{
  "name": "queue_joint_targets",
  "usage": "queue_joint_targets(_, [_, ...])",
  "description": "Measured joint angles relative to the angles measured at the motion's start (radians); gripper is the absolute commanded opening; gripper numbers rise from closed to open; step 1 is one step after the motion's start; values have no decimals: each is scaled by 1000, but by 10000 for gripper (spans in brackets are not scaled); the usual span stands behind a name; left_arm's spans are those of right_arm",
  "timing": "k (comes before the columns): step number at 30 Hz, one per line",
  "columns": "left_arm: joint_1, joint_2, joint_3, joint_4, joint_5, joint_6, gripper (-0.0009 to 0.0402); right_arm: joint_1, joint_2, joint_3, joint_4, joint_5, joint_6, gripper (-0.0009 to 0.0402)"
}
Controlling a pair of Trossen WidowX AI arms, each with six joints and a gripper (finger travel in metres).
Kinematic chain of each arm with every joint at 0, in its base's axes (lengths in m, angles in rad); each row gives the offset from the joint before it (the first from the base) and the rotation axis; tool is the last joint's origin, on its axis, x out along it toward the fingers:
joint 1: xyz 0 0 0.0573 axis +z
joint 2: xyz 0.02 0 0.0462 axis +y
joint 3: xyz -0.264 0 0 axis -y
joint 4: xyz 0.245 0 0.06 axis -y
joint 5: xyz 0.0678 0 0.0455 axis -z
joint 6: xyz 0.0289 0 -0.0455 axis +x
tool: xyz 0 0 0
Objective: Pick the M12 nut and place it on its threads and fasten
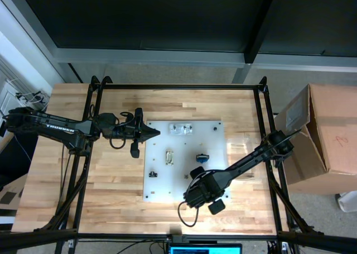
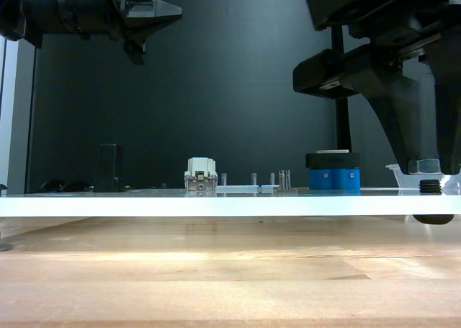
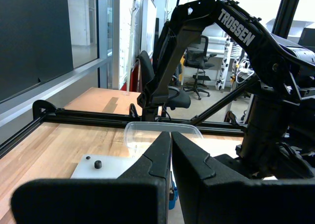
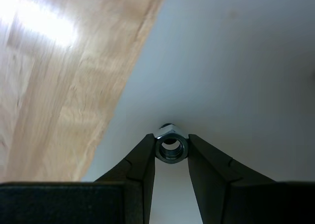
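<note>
The small silver nut (image 4: 171,148) is gripped between the fingers of my right gripper (image 4: 171,152), which is shut on it and points down at the white board (image 1: 162,190). Seen from table height, the nut (image 2: 425,167) hangs just above the black ribbed stud (image 2: 431,187) with a thin gap, and the stud's ribs are bare. From above, the right gripper (image 1: 195,197) covers both nut and stud near the board's near right edge. My left gripper (image 1: 152,132) is shut on nothing and held high over the board's far left edge.
A blue block (image 1: 202,158) and a white connector (image 1: 169,157) stand mid-board. A clear tray (image 3: 162,134) lies off the board's right side. A cardboard box (image 1: 323,137) sits beyond the table's right edge. A black frame (image 1: 178,87) rings the table.
</note>
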Motion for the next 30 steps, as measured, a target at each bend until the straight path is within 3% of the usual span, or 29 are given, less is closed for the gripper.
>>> queue_joint_targets(30, [0, 0, 0, 0, 0, 0, 0, -2, -2, -4, -11, 0, 798, 18])
